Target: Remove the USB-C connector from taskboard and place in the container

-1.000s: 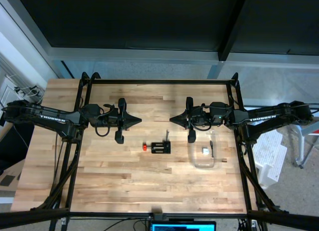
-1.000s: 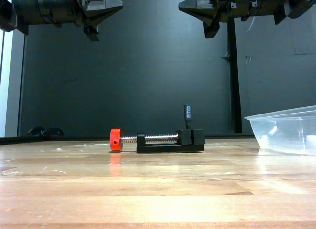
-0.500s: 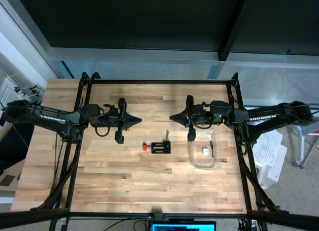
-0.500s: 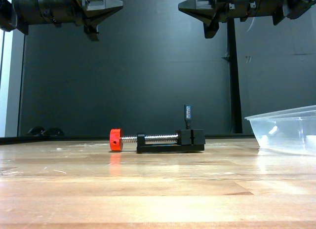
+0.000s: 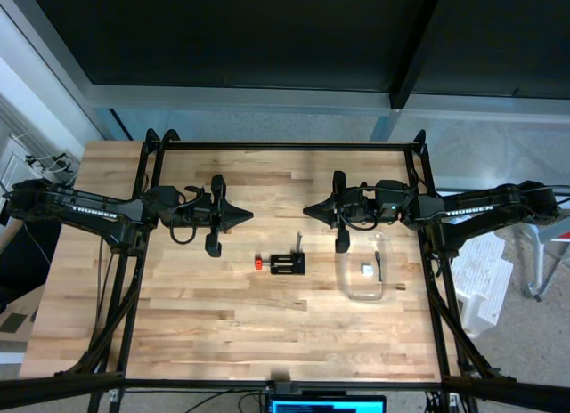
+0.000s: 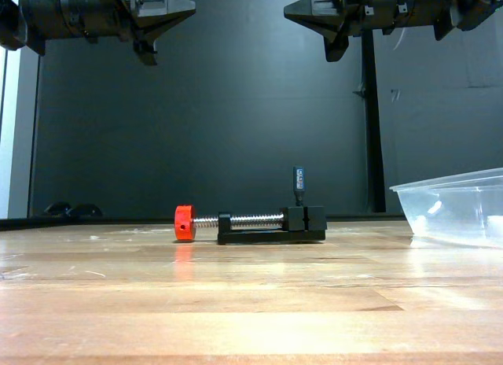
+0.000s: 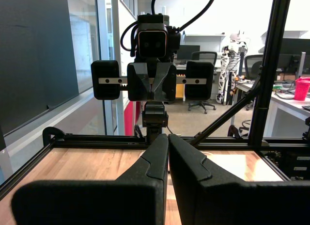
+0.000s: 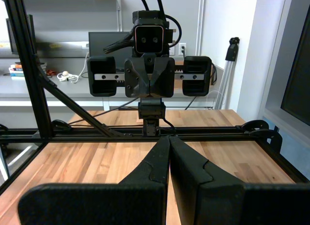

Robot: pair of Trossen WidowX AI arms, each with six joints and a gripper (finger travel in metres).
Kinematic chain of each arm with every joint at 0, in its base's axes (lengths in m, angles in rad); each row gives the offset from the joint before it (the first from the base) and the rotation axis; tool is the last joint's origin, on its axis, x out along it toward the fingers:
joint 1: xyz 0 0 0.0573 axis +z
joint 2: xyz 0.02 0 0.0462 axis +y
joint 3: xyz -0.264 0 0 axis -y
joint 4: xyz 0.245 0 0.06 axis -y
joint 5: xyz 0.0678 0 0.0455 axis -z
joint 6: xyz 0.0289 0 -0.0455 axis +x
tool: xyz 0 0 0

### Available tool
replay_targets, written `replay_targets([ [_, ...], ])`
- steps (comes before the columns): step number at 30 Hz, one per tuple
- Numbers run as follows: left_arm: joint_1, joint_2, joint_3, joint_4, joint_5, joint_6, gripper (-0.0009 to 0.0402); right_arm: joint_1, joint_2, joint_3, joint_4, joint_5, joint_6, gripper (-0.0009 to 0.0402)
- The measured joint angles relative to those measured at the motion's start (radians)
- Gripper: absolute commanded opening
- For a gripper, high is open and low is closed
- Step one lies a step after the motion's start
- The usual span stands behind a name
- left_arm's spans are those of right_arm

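Black stick behind clear plastic: your USB-C connector (image 5: 378, 265) lies inside the container (image 5: 349, 290), beside a small white cube (image 5: 366, 270) and well apart from the taskboard (image 5: 287, 264). On that showing, the placing looks done.

Your left gripper (image 5: 242, 215) and right gripper (image 5: 312, 212) hang high over the table (image 5: 205, 315), tips facing each other. Neither is down at the taskboard or in the container. I judge this a parked pose, as nothing is left to carry.

Wrist views give you what the high view cannot: each claw's fingers are pressed together with nothing between them.

Low view adds the height of both arms and a thin grey piece (image 6: 299, 184) standing upright on the taskboard. The connector does not read through the container wall there.
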Motion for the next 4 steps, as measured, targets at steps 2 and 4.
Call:
replay_targets([
  [2, 0.0, 0.0, 0.0, 0.0, 0.0, 0.0, 0.0, 0.0, 0.0, 0.0, 0.0, 0.0, 0.0, 0.0],
  [4, 0.0, 0.0, 0.0, 0.0, 0.0, 0.0, 0.0, 0.0, 0.0, 0.0, 0.0, 0.0, 0.0, 0.0],
])
